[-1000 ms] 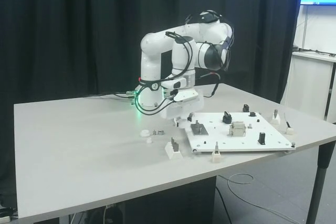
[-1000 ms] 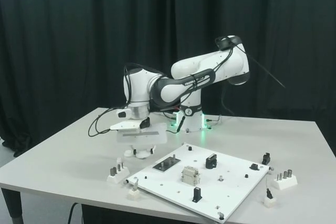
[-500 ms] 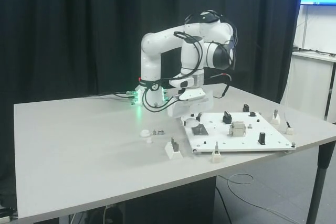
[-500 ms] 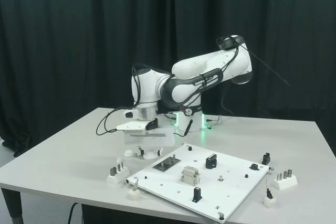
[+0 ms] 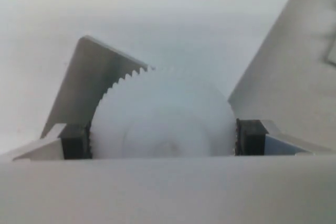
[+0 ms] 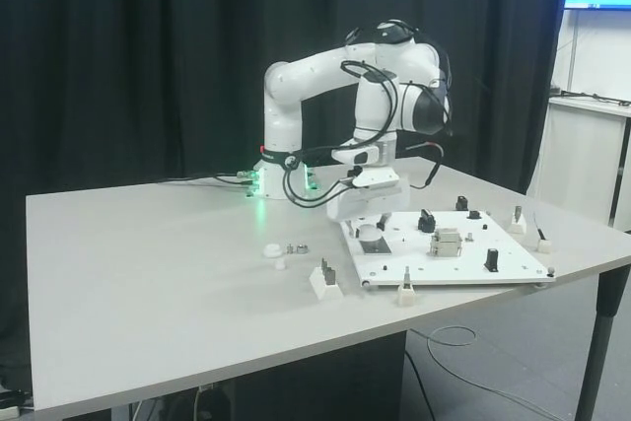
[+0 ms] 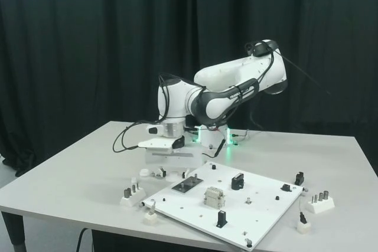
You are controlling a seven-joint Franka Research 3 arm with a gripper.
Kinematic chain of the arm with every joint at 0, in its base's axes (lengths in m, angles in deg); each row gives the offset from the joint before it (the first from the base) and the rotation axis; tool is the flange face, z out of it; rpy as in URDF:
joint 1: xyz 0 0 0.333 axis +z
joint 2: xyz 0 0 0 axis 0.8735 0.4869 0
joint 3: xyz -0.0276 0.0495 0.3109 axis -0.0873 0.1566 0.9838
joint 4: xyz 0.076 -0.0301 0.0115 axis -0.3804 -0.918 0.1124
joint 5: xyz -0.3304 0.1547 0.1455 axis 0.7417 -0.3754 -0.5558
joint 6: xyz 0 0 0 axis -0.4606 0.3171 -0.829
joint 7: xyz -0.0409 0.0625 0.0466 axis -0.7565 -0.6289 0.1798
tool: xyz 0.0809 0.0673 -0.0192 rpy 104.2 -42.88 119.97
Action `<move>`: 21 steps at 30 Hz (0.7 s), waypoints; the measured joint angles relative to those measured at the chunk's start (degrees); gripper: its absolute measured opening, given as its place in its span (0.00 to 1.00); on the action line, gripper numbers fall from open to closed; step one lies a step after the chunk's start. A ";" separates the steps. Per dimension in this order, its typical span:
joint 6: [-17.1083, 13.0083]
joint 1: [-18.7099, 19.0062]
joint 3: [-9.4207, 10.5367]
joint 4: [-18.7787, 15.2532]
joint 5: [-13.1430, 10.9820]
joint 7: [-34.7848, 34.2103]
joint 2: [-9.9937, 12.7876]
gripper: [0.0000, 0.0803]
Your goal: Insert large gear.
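Here your gripper (image 5: 163, 142) is clenched on the large gear (image 5: 163, 121): in the wrist view you see the white toothed wheel squeezed between the 2 black pads (image 5: 73, 141), 1 on each side of its rim, with its teeth showing along the upper edge. Beneath it lies a grey plate with a sharp corner, partly covered by the gear.

From the first room view you find the gripper (image 6: 367, 227) low over the near-left corner of the white board (image 6: 513, 265), the gear (image 6: 368, 235) showing as a pale round shape under it, just above the grey plate (image 6: 375, 244) on that corner. Whether the gear touches the plate you cannot tell.

On the table (image 6: 148, 273) to the left of the board sit a small white round part (image 6: 270, 251), a tiny metal piece (image 6: 295, 248) beside it, and a white holder with dark pins (image 6: 325, 281). Another small white stand (image 6: 405, 291) is at the board's front edge. A green light (image 6: 258, 180) glows at the arm's base.
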 joint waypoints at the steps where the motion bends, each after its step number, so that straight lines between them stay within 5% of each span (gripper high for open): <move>1: -0.07 0.16 0.15 0.00 0.00 0.00 0.02 0.74; 21: -2.26 3.35 2.05 -0.77 1.02 0.03 0.16 0.74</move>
